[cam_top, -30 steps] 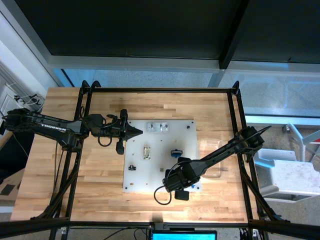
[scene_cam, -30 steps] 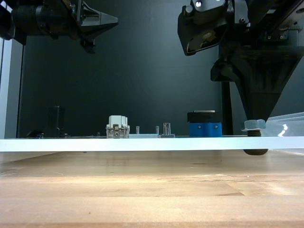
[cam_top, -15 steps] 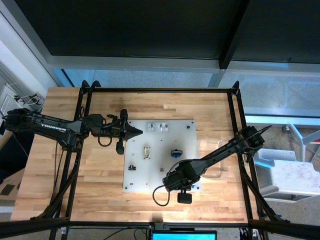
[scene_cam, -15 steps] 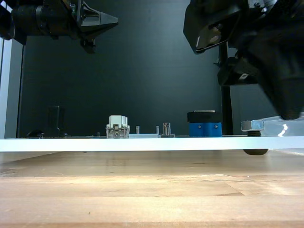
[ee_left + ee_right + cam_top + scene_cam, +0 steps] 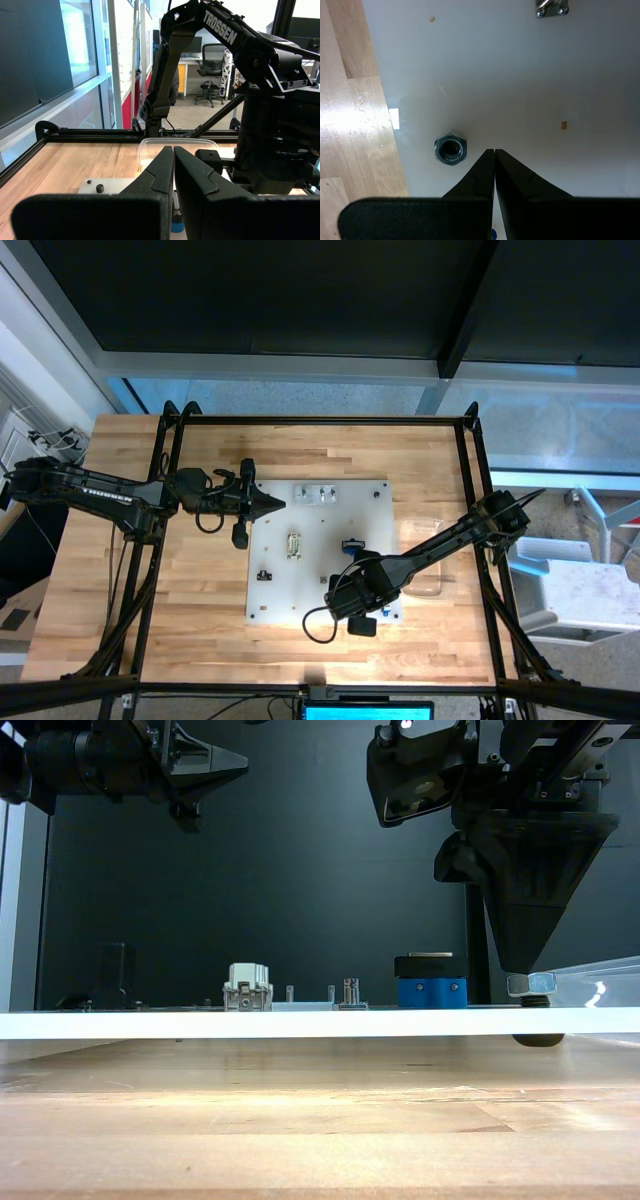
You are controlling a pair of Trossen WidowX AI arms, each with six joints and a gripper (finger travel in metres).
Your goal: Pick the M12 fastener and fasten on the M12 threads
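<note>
The wooden counter (image 5: pixel 200 640) carries the white board (image 5: pixel 290 590). The left arm hangs high over the board's left edge. The left claw (image 5: pixel 272 503) is clenched on nothing, with its two fingers pressed flat together in the left wrist view. The right arm reaches to the board's near right edge. The right claw (image 5: pixel 518 966) points straight down and is also clenched and empty. Its tip stands just above the M12 fastener (image 5: pixel 450 149), a little to one side of the centre hole. The nut sits on its stud (image 5: pixel 536 1001), and a few black ribs show under it, so it is not run fully down.

I judge that the fastening step is in hand: the nut is started on the threads but not yet seated. The next move calls for the right claw to release, come down around the nut's flats and turn it.

Compared with half a second ago, the right claw has swung back from the right of the nut to a place above it. The nut itself has not moved visibly.
</note>
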